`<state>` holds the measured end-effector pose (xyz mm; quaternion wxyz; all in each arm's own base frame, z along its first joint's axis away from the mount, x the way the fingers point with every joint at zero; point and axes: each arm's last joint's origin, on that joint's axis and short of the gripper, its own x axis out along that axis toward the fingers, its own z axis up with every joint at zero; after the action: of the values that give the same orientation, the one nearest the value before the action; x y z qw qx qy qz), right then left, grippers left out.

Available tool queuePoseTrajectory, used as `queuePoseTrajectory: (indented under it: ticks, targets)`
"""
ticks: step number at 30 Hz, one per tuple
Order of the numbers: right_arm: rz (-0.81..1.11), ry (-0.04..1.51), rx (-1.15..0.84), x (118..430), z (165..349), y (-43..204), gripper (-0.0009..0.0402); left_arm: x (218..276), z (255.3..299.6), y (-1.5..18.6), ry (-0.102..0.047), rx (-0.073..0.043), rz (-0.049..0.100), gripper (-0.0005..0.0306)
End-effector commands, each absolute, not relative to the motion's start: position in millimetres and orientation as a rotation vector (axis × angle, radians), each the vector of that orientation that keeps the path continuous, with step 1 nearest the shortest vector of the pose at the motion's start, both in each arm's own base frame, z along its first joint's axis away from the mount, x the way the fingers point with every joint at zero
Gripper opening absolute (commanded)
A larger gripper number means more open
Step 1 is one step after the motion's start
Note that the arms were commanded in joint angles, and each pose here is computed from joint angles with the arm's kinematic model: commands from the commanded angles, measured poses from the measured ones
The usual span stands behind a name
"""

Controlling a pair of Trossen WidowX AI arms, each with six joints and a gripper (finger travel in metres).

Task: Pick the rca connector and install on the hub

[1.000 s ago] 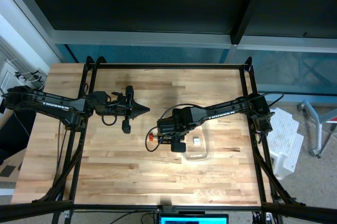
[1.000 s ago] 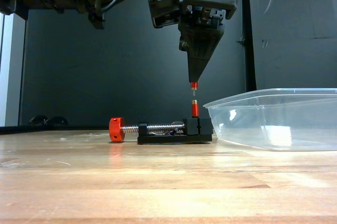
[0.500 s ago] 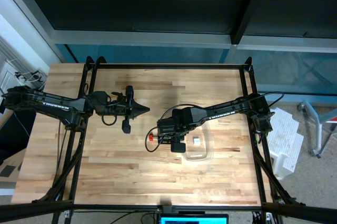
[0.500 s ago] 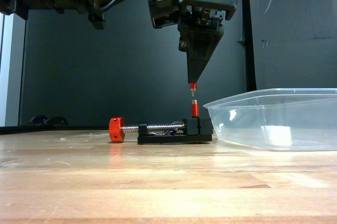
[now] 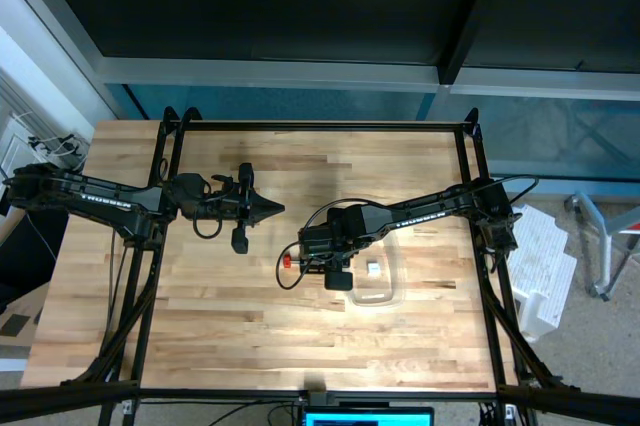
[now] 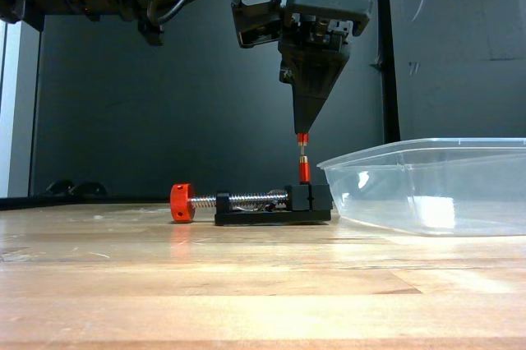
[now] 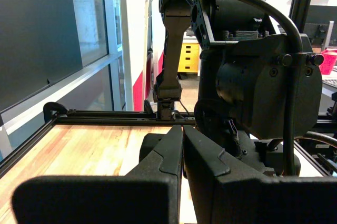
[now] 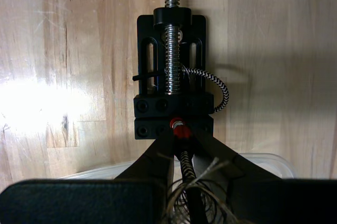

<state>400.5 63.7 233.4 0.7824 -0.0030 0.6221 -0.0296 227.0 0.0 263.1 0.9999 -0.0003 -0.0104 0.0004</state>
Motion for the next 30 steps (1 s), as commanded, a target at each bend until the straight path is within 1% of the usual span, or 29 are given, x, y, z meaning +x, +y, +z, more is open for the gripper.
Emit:
queuePoseTrajectory:
  ticks: [1,16,24,30]
  targets:
    - [-0.063,1.34,-0.007,401,233.7,64,0.0,227.1,263.2,0.0,-0.021,0.0,0.001,0.0]
    - [-0.053,1.344,-0.013,400,226.3,64,0.0,227.1,263.2,0.0,-0.021,0.0,0.001,0.0]
    - [-0.043,1.332,-0.015,400,218.3,63,0.0,227.1,263.2,0.1,-0.021,0.0,0.001,0.0]
    - [-0.042,1.333,-0.02,400,215.8,60,0.0,227.1,263.2,0.0,-0.021,0.0,0.001,0.0]
